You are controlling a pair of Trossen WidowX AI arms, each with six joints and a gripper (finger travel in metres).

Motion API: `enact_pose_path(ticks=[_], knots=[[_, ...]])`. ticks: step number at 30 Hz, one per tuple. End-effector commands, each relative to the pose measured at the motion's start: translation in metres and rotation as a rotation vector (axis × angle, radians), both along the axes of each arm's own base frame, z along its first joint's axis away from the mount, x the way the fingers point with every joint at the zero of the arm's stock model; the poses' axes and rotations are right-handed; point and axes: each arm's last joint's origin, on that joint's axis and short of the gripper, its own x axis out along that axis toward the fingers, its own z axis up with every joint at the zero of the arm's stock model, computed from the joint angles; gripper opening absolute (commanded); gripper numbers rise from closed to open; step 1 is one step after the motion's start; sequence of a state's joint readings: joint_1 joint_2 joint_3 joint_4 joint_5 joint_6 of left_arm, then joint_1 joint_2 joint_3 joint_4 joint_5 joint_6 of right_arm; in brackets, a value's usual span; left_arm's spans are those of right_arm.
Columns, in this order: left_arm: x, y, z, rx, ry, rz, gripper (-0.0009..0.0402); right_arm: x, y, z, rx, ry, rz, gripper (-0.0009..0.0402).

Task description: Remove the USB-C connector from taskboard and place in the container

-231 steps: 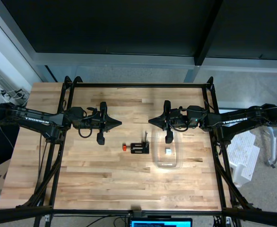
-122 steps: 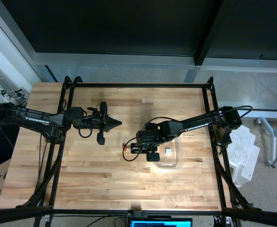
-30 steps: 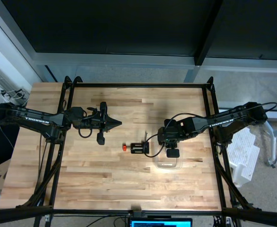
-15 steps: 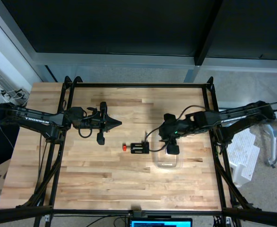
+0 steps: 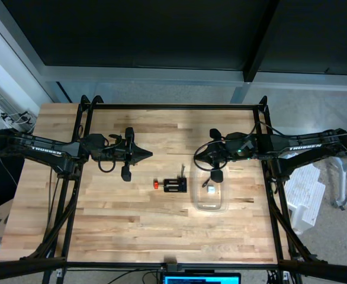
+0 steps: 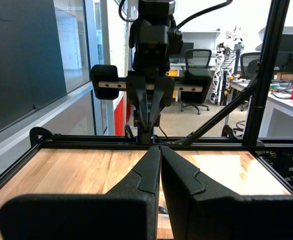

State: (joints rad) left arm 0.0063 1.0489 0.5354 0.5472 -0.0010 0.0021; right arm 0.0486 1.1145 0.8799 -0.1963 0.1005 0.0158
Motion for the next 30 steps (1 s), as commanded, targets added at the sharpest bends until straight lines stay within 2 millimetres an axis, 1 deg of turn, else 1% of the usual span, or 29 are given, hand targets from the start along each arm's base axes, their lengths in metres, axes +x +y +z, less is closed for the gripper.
enact_pose_path(ticks=[1, 9, 12, 16, 19, 23, 30], knots=[[0.000, 0.000, 0.000, 0.000, -0.001, 0.000, 0.0000, -0.004, -0.001, -0.002, -0.008, -0.090, -0.001, -0.0002], [0.000, 0.000, 0.000, 0.000, 0.000, 0.000, 0.0000, -0.006, -0.008, -0.012, -0.018, -0.295, -0.023, 0.0000], [0.000, 0.000, 0.000, 0.000, 0.000, 0.000, 0.0000, -0.006, -0.012, -0.015, -0.004, -0.349, -0.002, 0.0000], [0.000, 0.000, 0.000, 0.000, -0.001, 0.000, 0.0000, -0.007, -0.015, -0.017, -0.012, -0.387, -0.005, 0.0000], [0.000, 0.000, 0.000, 0.000, 0.000, 0.000, 0.0000, -0.008, -0.016, -0.019, 0.004, -0.426, 0.032, 0.0000], [0.000, 0.000, 0.000, 0.000, 0.000, 0.000, 0.0000, -0.009, -0.016, -0.025, 0.003, -0.424, 0.029, 0.0000], [0.000, 0.000, 0.000, 0.000, -0.001, 0.000, 0.0000, -0.011, -0.015, -0.026, 0.033, -0.443, 0.064, 0.0000]])
